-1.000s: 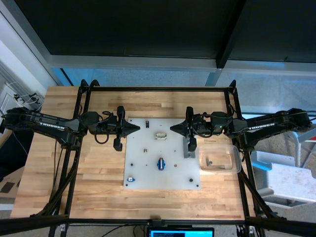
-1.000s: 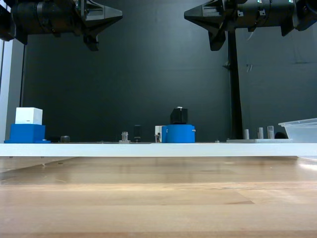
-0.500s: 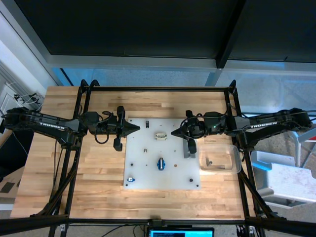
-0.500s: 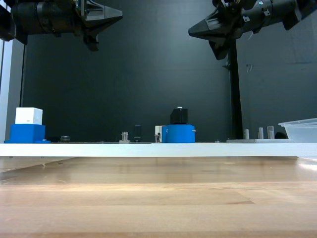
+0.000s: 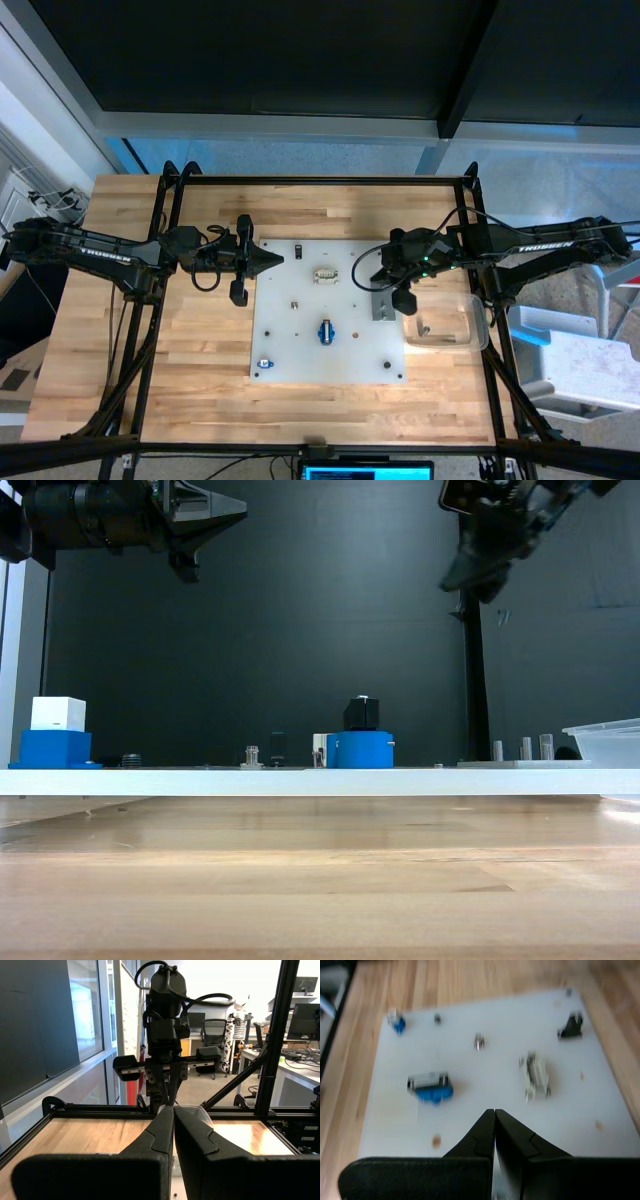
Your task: Pick the 16mm cylinder and place it in the taskboard
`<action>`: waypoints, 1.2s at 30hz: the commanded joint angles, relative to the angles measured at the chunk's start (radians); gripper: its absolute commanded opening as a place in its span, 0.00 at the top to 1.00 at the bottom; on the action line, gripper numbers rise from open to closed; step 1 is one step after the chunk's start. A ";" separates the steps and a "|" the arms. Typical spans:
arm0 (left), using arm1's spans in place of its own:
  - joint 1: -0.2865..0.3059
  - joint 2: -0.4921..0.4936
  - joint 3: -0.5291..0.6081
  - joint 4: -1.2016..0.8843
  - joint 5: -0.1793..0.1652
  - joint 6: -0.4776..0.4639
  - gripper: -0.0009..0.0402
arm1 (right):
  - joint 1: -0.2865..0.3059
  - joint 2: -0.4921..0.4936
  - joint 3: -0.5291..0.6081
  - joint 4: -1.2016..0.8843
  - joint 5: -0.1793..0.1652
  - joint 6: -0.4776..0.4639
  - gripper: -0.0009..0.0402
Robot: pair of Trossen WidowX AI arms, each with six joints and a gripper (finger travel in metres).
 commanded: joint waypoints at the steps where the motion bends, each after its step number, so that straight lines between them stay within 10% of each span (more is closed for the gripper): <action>1: 0.000 0.000 0.000 0.000 0.000 0.000 0.98 | 0.023 0.001 0.029 -0.097 0.002 0.011 0.98; 36: 0.000 0.000 0.000 0.000 0.000 0.000 0.98 | 0.322 0.002 0.035 -0.593 -0.008 0.235 0.97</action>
